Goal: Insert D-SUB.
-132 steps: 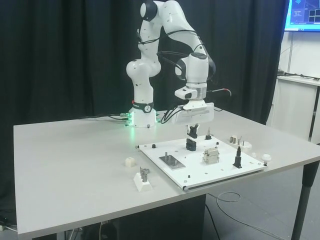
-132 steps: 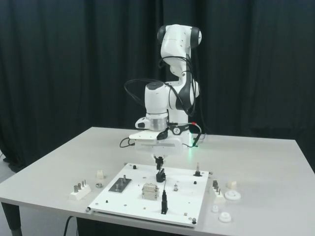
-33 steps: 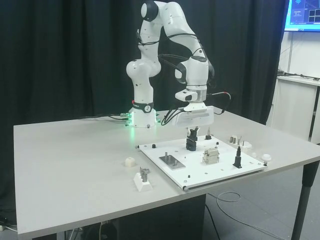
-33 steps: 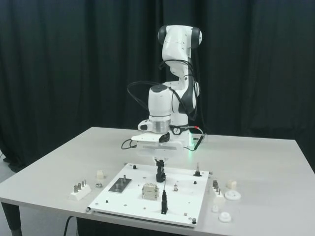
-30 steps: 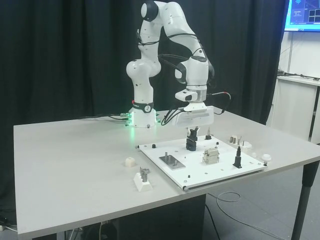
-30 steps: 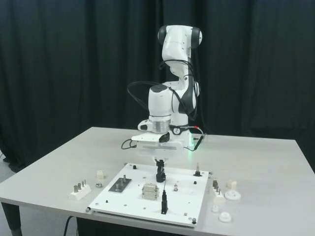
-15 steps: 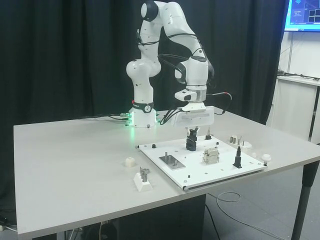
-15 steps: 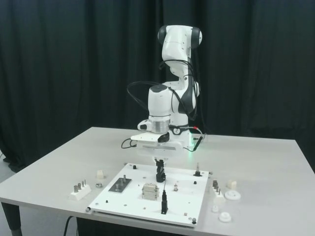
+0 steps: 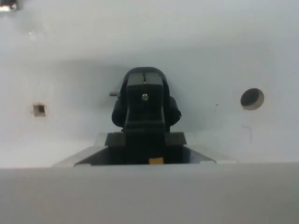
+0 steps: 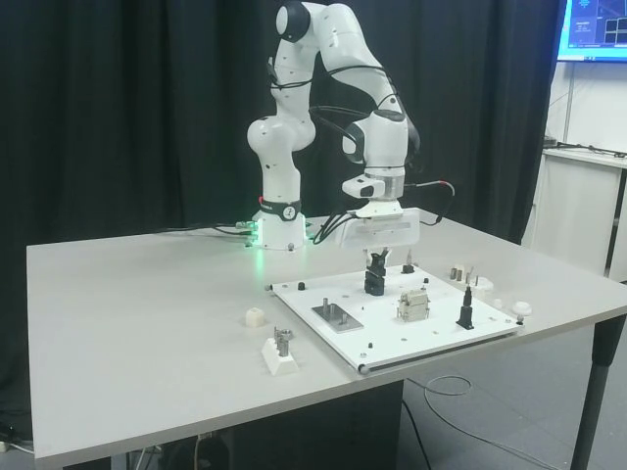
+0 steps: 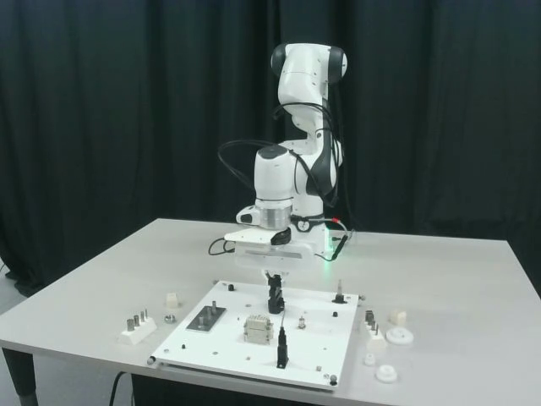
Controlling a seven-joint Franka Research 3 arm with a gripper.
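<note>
The white arm (image 10: 323, 69) bends down over the white board (image 10: 392, 313) that lies on the grey tabletop (image 10: 147, 313), and its end effector (image 10: 374, 262) stands right at a black D-SUB connector (image 10: 373, 283) near the middle of the board. From the wrist view the black connector (image 9: 145, 109) sits upright on the white board (image 9: 210, 51), beside a round hole (image 9: 252, 98); whether the fingers are clenched on it I cannot tell, for the wrist housing hides them. In the second room view the end effector (image 11: 273, 288) meets the connector (image 11: 274, 303) just above the board (image 11: 254, 347). A metal plate (image 10: 337, 316) and a small metal block (image 10: 414, 305) rest nearby on the board, and a white holder with pins (image 10: 279, 354) stands apart on the tabletop.
</note>
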